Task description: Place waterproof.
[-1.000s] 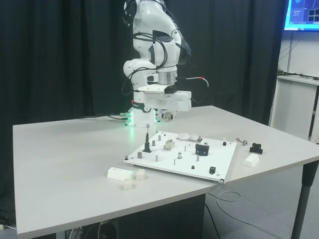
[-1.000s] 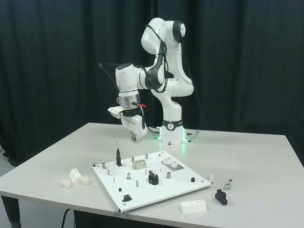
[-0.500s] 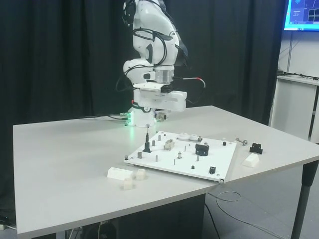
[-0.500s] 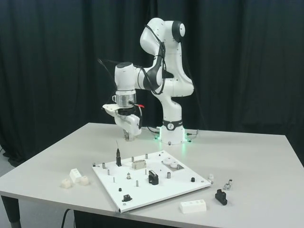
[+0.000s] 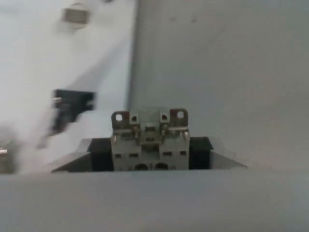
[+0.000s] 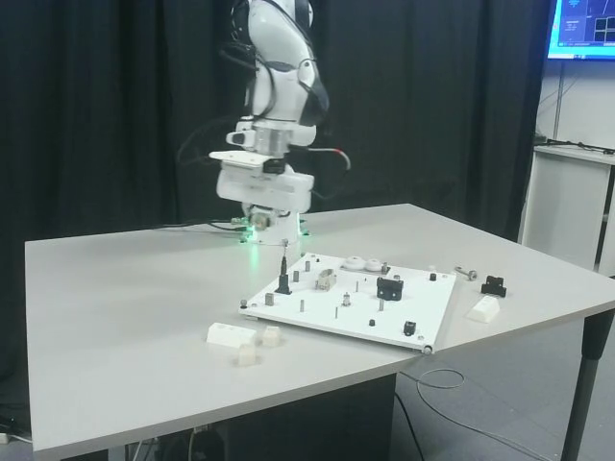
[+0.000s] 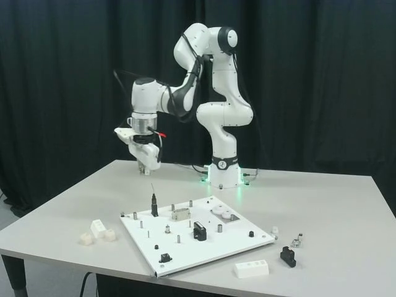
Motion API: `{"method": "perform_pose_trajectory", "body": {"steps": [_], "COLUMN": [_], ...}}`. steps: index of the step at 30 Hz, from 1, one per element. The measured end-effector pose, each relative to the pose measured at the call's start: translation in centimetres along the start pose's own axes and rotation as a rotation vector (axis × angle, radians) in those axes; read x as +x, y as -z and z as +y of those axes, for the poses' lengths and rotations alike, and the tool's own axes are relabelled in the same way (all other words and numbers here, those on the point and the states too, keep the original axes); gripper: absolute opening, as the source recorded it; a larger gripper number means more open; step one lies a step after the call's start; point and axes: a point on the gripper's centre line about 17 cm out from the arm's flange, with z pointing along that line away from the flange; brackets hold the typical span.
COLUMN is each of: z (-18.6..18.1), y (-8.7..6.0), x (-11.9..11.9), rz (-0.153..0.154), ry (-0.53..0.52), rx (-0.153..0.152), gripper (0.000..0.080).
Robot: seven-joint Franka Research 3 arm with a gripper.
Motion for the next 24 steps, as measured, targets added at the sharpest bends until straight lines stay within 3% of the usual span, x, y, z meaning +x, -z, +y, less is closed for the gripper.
{"method": "perform_pose_trajectory", "body": {"steps": [5,11,18,24], "z": [3.5,6.4,7.4,7.5], "y": [-0.6,-1.8,-4.1,-6.6], "x": [0.7,1.6,2.7,4.0], "rz": [0.0,0.029,0.068,0.098], "ry": [0.04,0.079,0.108,0.129], "rx": [0.003,0.021,0.063,0.074], "gripper": [0.0323,0.0323,0.0323,0.0323]}}
